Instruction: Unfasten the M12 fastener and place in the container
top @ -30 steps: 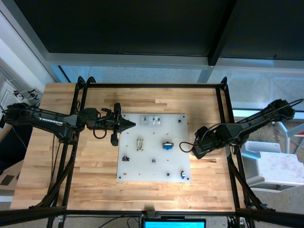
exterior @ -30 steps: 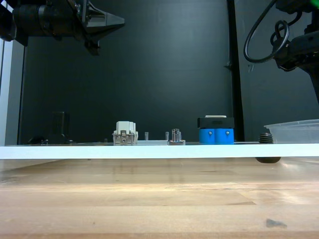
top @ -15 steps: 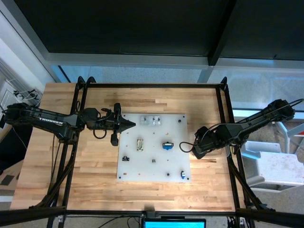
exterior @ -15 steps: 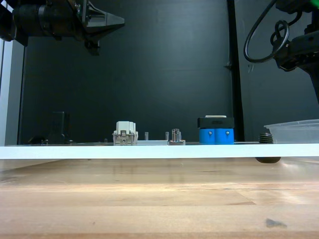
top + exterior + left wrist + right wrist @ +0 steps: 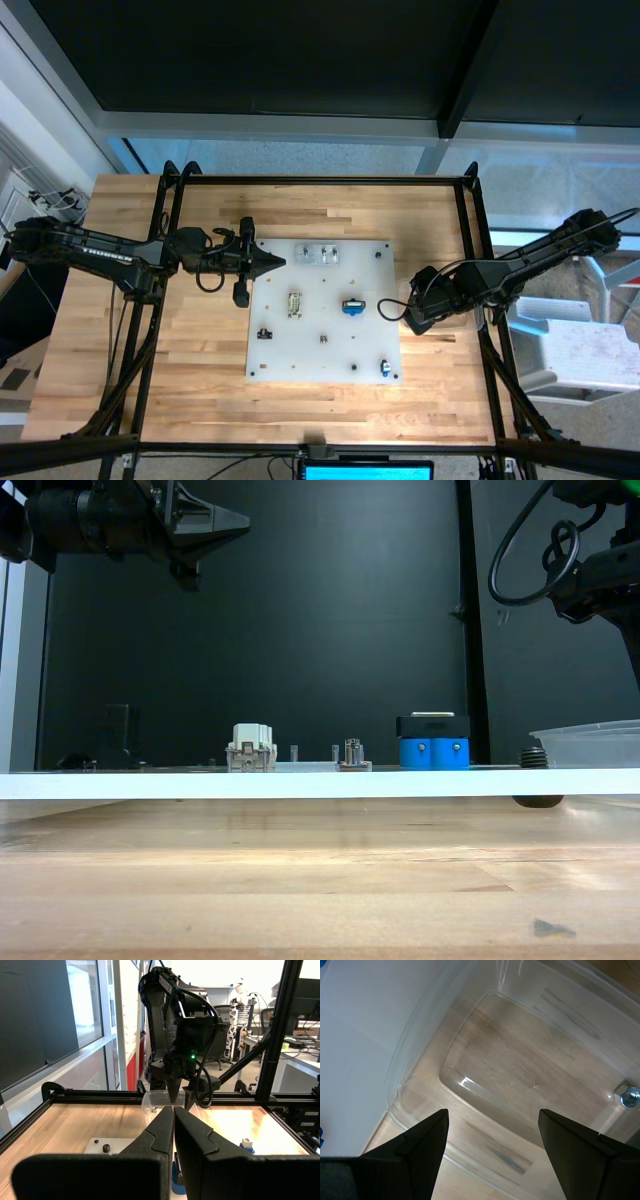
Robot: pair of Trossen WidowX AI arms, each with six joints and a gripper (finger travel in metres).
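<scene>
The silver M12 nut (image 5: 627,1096) lies inside the clear container (image 5: 420,1045), seemingly on its floor by one wall. It sits just outside the span of the right hand (image 5: 492,1112), which hangs above it, fingers wide and empty. The ribbed stud (image 5: 533,757) stands bare. The left hand (image 5: 278,262), fingers together, hangs well apart over the white board's (image 5: 320,355) far-left corner.

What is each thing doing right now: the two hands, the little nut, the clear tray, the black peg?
M12 nut: off its stud, lying loose in the container.
container: upright beside the board, holding the nut.
stud: bare, ribs showing.
right hand: open, empty, above the container.
left hand: shut, empty, raised over the board's far left edge.
</scene>
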